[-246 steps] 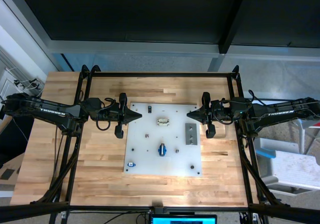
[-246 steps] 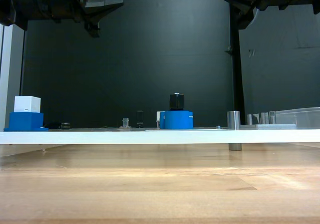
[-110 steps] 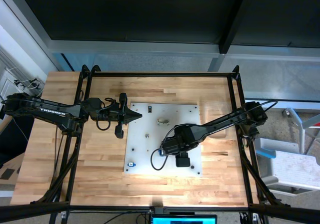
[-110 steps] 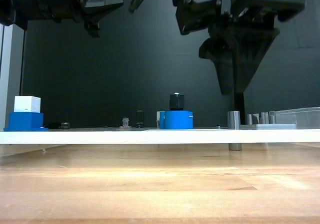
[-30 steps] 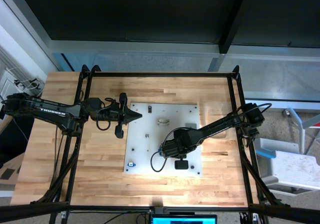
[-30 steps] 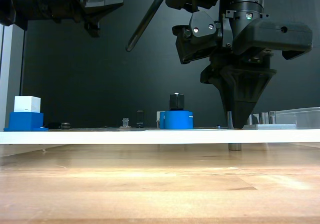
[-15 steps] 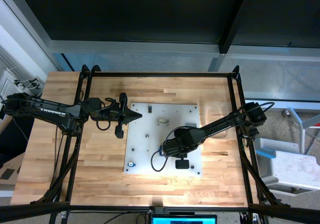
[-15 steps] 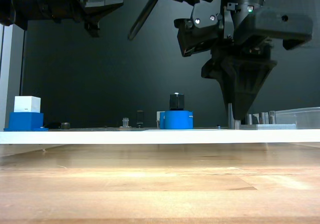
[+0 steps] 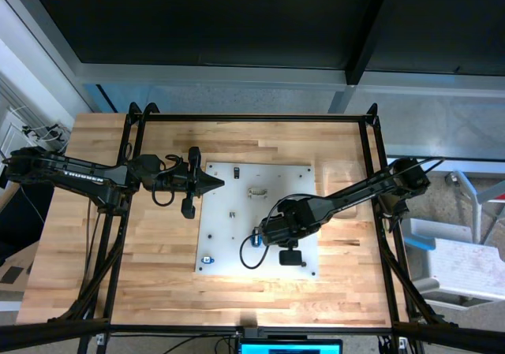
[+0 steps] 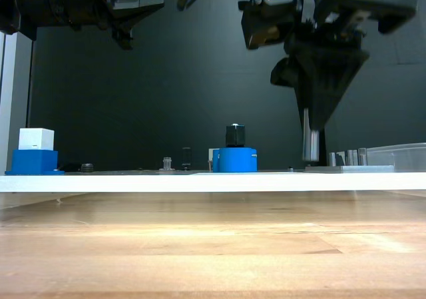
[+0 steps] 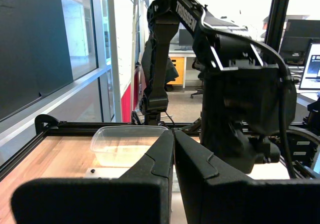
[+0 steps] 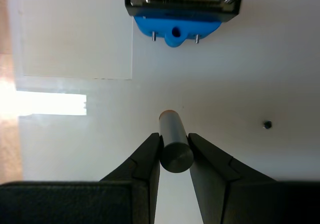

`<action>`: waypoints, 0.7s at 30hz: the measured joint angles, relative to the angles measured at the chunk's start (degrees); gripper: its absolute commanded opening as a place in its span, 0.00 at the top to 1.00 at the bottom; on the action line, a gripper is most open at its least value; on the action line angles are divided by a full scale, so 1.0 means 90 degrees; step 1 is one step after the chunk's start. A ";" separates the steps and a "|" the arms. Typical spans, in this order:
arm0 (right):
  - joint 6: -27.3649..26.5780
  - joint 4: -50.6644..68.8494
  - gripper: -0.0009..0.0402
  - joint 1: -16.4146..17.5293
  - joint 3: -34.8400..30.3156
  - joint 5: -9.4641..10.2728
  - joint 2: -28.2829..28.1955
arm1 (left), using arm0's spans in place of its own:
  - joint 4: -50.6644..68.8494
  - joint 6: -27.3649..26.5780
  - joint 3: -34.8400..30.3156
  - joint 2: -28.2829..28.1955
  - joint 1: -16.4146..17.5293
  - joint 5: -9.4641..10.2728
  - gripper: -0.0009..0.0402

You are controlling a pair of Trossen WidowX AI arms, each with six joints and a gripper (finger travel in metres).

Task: Pick the 16mm cylinder and place it in the container

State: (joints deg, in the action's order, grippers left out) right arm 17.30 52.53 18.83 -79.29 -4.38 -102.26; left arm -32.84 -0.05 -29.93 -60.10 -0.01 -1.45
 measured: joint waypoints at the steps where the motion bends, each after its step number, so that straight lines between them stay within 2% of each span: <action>1: 0.0002 0.0007 0.95 -0.0002 0.0000 -0.0002 0.0066 | 0.0002 0.0000 -0.0002 0.0000 0.0000 0.0002 0.98; 13: 0.0019 0.0784 0.95 -0.0204 0.0000 -0.0005 0.0872 | 0.0000 0.0002 -0.0002 0.0000 0.0000 0.0000 0.98; 21: -0.0029 0.1379 0.95 -0.0634 0.0180 -0.0010 0.1579 | 0.0000 0.0000 0.0000 0.0000 0.0000 0.0002 0.98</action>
State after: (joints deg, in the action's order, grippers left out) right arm 17.04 64.95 13.13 -77.67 -4.47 -88.05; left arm -32.84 -0.05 -29.93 -60.10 -0.01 -1.43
